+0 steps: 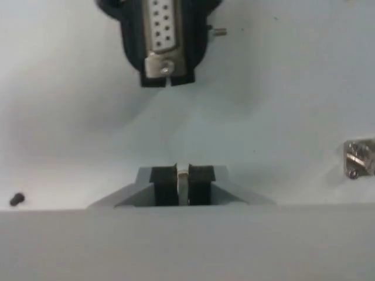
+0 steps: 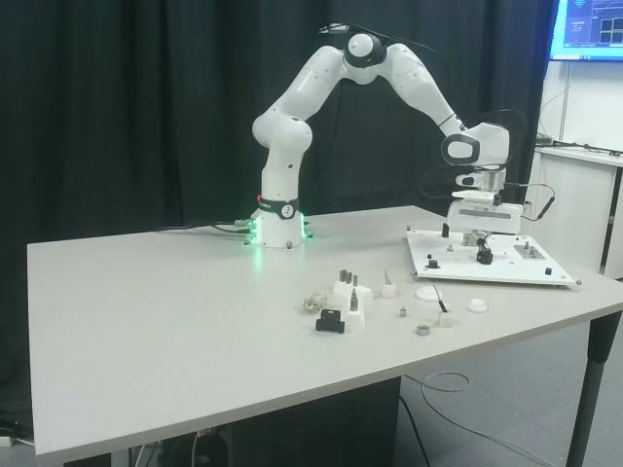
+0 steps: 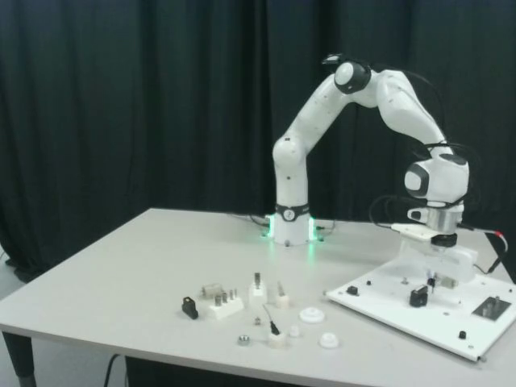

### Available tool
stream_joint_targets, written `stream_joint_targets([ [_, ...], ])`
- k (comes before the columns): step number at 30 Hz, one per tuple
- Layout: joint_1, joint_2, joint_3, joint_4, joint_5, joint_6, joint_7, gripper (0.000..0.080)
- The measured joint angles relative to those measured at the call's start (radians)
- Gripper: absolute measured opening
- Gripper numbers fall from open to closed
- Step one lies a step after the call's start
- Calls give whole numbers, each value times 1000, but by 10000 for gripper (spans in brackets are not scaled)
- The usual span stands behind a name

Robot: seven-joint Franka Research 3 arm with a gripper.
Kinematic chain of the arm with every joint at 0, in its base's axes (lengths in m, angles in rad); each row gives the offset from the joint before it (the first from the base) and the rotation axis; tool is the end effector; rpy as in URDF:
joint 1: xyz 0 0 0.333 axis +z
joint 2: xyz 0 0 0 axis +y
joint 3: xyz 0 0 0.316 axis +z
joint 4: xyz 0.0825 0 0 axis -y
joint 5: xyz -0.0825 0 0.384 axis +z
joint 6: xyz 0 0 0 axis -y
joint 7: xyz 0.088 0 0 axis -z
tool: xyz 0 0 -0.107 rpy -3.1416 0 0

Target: Insert square peg 1.

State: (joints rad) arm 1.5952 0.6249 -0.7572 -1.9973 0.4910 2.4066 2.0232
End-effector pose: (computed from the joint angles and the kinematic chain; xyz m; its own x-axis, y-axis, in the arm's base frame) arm 0.3919 0.4584 0.2187 0.1045 -0.9921 0.0697 -0.9922 -0.1087 -0.0605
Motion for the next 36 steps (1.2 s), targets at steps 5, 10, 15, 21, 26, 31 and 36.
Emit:
stream_joint_targets([
  [5, 10, 2, -15, -8, 13, 0, 96, 35],
  [10, 29, 6, -31, -14, 13, 0, 32, 83],
  [15, 45, 6, -50, -18, 17, -9, -40, 678],
  [21, 61, 6, -78, -19, 18, -29, -57, 774],
  [26, 75, 6, -106, -21, 29, -46, -59, 794],
  [31, 88, 6, -135, -26, 55, -56, -66, 794],
  [36, 105, 3, -167, -41, 88, -59, -93, 800],
])
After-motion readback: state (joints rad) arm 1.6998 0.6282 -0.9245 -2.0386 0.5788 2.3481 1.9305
